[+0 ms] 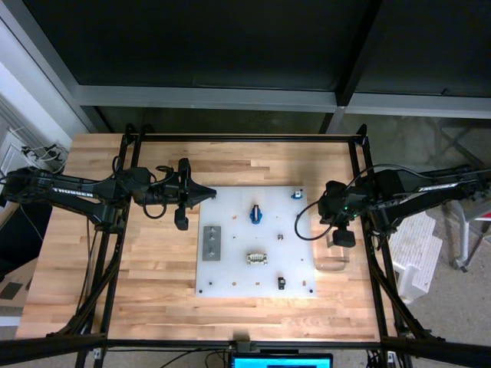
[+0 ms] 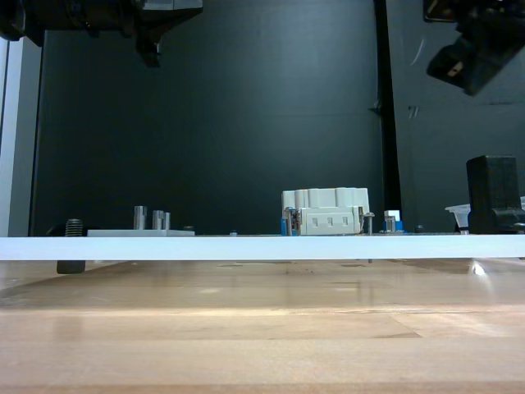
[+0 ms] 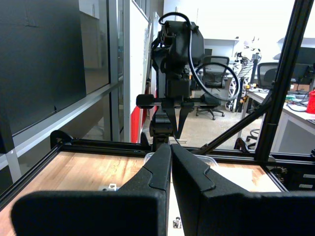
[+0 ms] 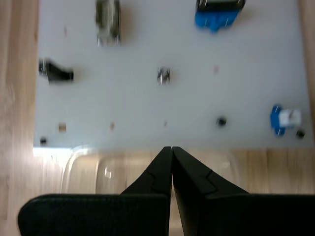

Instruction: Pick the 16mm bar and install on taskboard

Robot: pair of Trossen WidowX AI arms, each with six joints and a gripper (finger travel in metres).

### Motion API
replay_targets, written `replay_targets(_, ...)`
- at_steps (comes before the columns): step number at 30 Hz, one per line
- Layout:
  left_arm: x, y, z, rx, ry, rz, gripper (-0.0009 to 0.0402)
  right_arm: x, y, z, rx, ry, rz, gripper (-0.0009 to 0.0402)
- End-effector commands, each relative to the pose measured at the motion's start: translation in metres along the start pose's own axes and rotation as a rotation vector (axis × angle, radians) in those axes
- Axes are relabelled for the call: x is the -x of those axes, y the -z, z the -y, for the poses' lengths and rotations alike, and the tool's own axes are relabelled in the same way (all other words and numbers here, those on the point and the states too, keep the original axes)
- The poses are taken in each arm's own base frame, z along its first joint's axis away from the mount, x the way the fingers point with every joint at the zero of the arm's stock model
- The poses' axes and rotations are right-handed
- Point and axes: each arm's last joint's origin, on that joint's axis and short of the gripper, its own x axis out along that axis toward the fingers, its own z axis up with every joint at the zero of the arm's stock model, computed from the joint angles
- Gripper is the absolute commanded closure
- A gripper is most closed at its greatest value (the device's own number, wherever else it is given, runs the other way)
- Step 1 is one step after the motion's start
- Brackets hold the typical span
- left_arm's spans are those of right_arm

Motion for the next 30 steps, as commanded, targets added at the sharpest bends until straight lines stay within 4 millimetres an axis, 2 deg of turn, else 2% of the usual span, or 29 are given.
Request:
replay_targets(1, 0.000, 0.000, 0.000, 0.000, 0.000, 0.000, 0.0393, -0.002, 0.005, -0.005, 0.016, 0.011, -0.061, 0.0393)
replay_targets(7, 0.000, 0.000, 0.000, 0.000, 0.000, 0.000, 0.0393, -0.005, 0.015, -0.014, 0.030, 0.024, -0.126, 0.0393)
replay_targets(16, 0.000, 0.000, 0.000, 0.000, 0.000, 0.000, 0.0393, -0.024, 0.034, -0.020, 0.017, 0.042, -0.228, 0.0367)
replay_targets(30, 0.000, 0.000, 0.000, 0.000, 0.000, 0.000, 0.0393, -0.046, 0.047, -0.029, 0.025, 0.081, -0.288, 0.0264)
